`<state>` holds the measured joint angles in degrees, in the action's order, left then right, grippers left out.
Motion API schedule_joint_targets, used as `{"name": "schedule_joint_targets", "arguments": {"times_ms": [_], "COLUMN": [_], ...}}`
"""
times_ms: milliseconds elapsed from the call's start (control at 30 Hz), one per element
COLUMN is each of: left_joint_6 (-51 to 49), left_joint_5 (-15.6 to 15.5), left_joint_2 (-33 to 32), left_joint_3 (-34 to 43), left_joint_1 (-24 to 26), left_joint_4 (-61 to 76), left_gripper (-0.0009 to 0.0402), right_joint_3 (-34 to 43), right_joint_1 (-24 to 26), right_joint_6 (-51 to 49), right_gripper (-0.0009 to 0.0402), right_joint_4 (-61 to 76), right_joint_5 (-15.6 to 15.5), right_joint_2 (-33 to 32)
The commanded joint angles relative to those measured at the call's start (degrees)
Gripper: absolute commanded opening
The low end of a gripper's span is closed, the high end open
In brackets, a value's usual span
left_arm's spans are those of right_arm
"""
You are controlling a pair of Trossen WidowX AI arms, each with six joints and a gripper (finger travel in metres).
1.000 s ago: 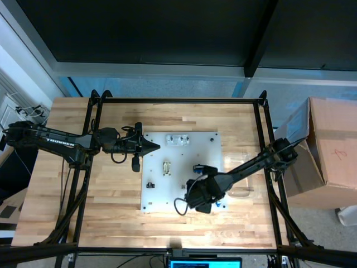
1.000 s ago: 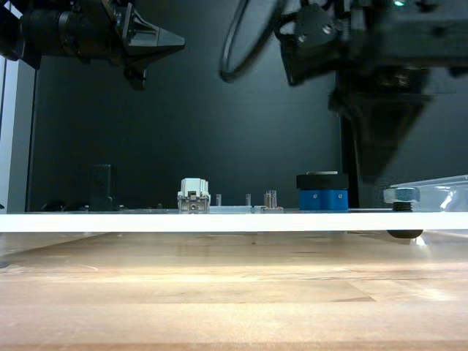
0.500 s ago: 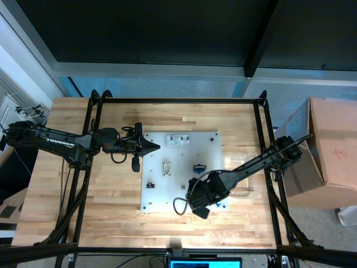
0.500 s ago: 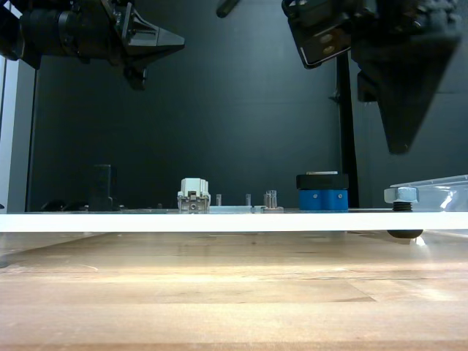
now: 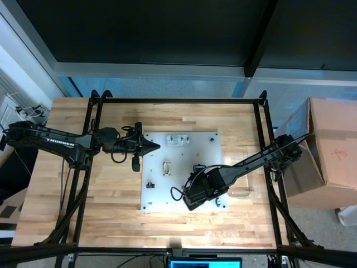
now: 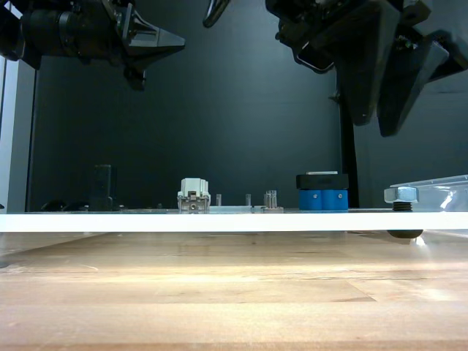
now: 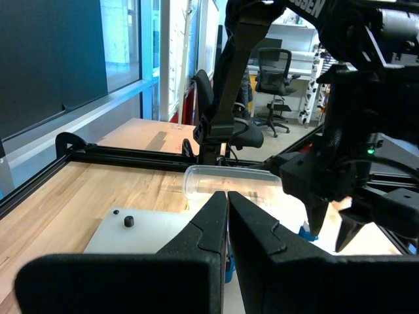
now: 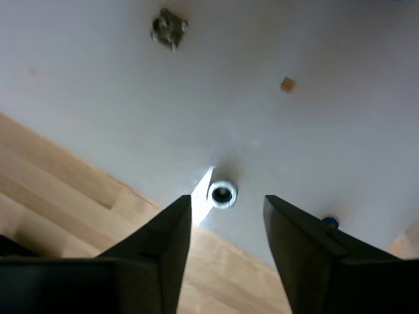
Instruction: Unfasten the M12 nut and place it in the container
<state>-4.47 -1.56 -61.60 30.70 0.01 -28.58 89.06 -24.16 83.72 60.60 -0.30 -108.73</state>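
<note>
left gripper: over board far-left edge | right gripper: over board near-right, beside clear tray | nut: cannot tell

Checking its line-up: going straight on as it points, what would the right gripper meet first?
Likely the M12 nut, on its stud: it shows between the open jaws of the right gripper, which hangs above the board. The left gripper, shut, hovers over the board's left edge.
</note>
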Motion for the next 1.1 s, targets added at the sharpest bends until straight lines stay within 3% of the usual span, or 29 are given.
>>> {"name": "schedule_joint_targets", "arguments": {"times_ms": [33,233,500,1100], "left_joint_6": [0.0,0.0,0.0,0.0], "left_joint_5": [0.0,0.0,0.0,0.0], "left_joint_2": [0.0,0.0,0.0,0.0], "left_joint_3": [0.0,0.0,0.0,0.0], "left_joint_1": [0.0,0.0,0.0,0.0], "left_joint_4": [0.0,0.0,0.0,0.0], "left_gripper": [0.0,0.0,0.0,0.0], "right_joint_3": [-0.1,-0.1,-0.2,-0.4], "right_joint_1": [0.0,0.0,0.2,0.5], "right_joint_6": [1.4,1.5,1.5,-3.2], "right_gripper": [0.0191,0.0215,0.0201,0.0006], "right_joint_4": [-0.6,-3.1,-4.3,-4.3], "right_joint_5": [-0.4,-3.2,-3.8,-3.8], "right_joint_2": [-1.7,-5.8,-8.0,-8.0]}}
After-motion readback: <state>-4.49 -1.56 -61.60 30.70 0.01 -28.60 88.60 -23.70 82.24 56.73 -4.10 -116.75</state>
